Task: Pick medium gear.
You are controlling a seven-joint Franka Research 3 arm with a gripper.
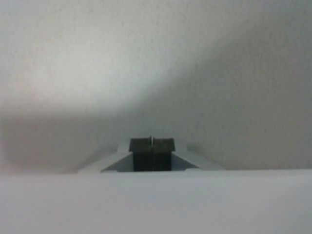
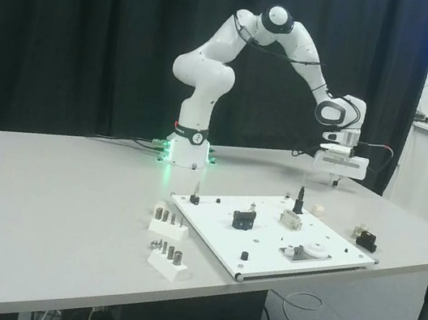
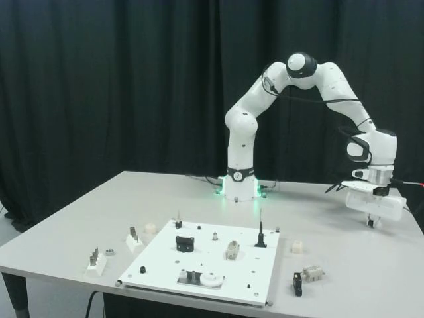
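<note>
Nothing of the pick looks done yet: the pincer (image 3: 373,222) hangs in the air over bare grey worktop (image 3: 344,291), well off to the side of the white assembly board (image 3: 199,275), and it carries nothing. In the wrist view the two black fingertips (image 1: 151,153) are pressed together with only a thin seam between them, and only plain worktop lies beneath.

What I take for the medium gear (image 3: 211,279) is the white toothed disc sitting on the board near its front edge, just beside a small black fixture (image 3: 192,275); whether it sits on a peg I cannot tell from here. So the whole job remains: travel across to the board, spread the fingers, come down on the gear and lift.

Room for that looks generous. The arm (image 3: 311,79) is high and clear, and the stretch of worktop between pincer and board holds only a small white block (image 3: 297,247) and a little cluster of parts (image 3: 306,275). The tall black post (image 3: 261,233) standing on the board is the one thing worth passing wide of.
</note>
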